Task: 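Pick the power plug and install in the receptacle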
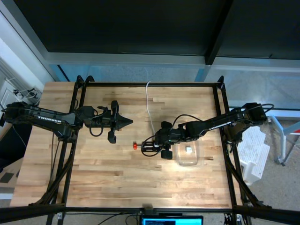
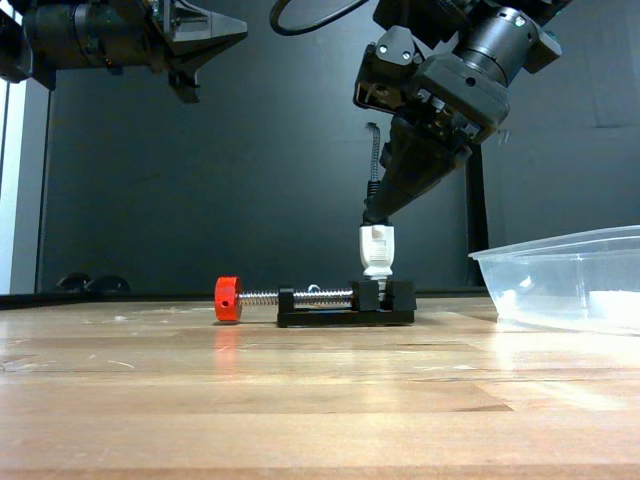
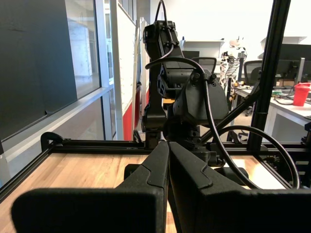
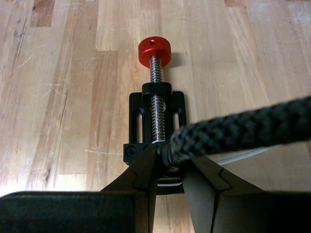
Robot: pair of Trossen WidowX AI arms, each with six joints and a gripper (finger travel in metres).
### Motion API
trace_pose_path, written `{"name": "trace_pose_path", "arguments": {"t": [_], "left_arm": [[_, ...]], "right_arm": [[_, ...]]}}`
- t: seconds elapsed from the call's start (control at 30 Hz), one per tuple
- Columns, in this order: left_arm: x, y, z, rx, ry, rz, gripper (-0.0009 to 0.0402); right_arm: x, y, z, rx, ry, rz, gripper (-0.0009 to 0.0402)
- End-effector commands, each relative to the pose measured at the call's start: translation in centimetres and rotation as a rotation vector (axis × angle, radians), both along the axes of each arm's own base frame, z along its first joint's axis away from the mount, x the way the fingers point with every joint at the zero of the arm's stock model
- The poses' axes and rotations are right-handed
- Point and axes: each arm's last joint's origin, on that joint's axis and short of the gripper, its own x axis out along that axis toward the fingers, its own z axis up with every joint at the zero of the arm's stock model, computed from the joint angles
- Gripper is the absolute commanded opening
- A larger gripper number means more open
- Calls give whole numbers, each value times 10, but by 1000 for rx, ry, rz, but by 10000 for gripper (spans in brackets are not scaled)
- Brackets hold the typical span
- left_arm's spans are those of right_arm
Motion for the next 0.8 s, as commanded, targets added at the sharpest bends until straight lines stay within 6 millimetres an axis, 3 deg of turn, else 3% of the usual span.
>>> {"name": "trace_pose_path", "arguments": {"t": [0.03, 0.37, 0.8], "left_arm": [[0, 0, 0, 0, 0, 0, 0], [0, 0, 0, 0, 0, 0, 0], [0, 0, 0, 0, 0, 0, 0]], "right_arm": [[-1, 0, 2, 1, 11, 4, 0], [3, 1, 13, 1, -16, 10, 10], [4, 1, 27, 5, -35, 10, 101]]}}
